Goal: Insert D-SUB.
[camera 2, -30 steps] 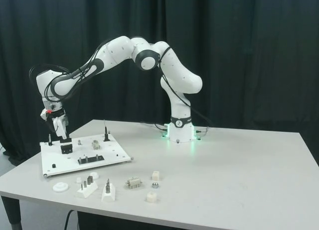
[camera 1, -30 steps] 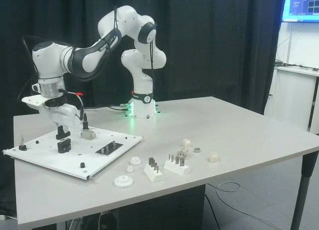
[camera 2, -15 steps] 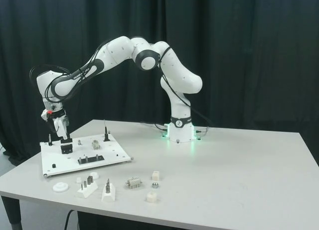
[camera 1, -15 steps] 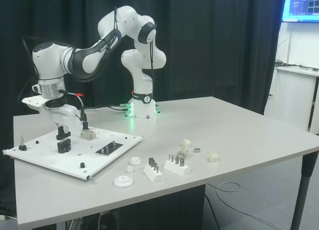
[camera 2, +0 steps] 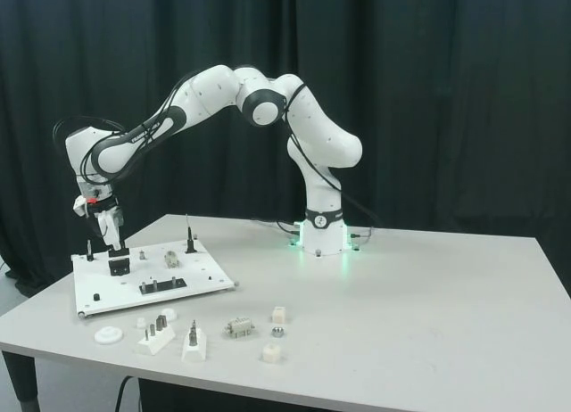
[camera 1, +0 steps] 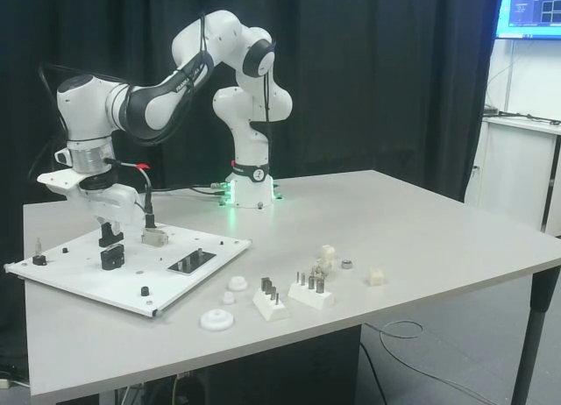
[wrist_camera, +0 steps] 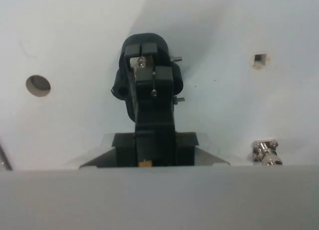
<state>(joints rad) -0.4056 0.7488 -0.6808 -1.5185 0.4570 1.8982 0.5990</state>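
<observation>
Over the board, wrist view: gripper clamps a black D-SUB connector.
First room view: connector held just above black socket on white board.
Second room view: gripper above socket.

We can't make out the fingertips of the gripper in either room view; they are too small there. In the wrist view its black body covers most of the plug beneath, so we can't tell whether that plug is gripped or seated. The connector is partly hidden behind the grey wrist housing along the edge.
</observation>
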